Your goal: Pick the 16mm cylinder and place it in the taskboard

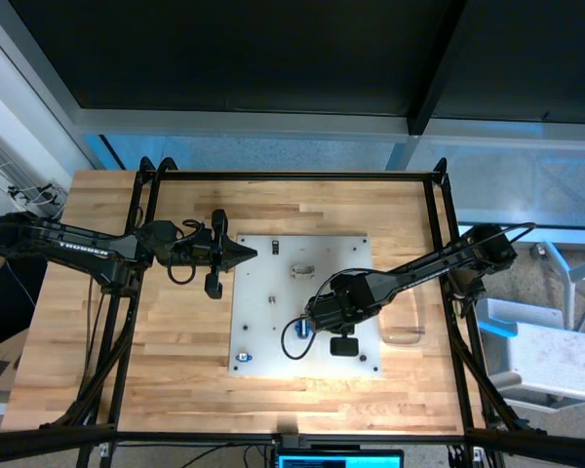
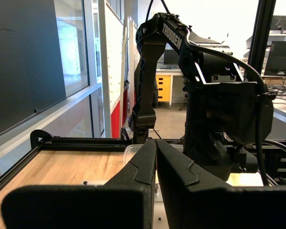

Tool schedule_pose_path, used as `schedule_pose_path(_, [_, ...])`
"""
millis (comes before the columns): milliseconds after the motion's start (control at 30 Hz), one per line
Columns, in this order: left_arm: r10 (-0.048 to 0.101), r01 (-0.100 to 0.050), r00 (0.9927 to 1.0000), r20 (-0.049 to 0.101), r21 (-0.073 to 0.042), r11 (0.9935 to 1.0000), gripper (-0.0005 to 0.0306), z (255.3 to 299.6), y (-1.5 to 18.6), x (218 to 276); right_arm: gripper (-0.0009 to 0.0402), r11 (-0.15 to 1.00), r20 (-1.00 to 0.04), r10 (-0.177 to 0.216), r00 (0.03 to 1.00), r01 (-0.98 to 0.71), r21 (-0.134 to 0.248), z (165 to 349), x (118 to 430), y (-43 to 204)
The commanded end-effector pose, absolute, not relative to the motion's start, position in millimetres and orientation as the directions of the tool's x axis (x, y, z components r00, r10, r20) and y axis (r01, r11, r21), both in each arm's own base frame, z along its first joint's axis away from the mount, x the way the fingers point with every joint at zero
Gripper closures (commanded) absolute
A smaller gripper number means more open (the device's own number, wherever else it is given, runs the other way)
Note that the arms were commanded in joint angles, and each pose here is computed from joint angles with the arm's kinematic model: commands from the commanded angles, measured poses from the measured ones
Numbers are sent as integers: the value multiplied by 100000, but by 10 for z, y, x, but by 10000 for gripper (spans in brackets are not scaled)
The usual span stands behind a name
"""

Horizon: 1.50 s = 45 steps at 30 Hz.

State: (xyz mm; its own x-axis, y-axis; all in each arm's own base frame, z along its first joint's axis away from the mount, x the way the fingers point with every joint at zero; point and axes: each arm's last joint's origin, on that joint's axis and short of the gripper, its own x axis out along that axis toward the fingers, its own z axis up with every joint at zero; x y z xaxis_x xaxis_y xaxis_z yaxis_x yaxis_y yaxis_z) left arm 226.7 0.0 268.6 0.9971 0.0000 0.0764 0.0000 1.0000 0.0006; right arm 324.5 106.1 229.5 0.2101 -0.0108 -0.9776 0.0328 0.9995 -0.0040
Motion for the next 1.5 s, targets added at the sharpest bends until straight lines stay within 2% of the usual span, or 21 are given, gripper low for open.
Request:
schedule_pose_path(33, [38,-45,99708,7641,94,100000,300,2686,0,2268,348,99937,-97514,-727,22148,3553,62,2301,3261,1068])
schedule_pose_path(200, [0,-7,99708,7641,94,100000,300,2686,0,2268,348,99907,-97473,-221,22339,4244,746,2297,3263,1070])
schedule_pose_path(300, [38,-45,99708,7641,94,100000,300,2686,0,2268,348,99873,-97544,2021,21935,4069,2984,2297,3264,1078])
schedule_pose_path(667, [38,-45,99708,7641,94,100000,300,2686,0,2268,348,99890,-97910,1428,20285,4084,2303,2192,3317,1096])
schedule_pose_path(1500, [38,-45,99708,7641,94,100000,300,2686,0,2268,348,99914,-97957,1523,20052,3472,2264,2184,3307,1116])
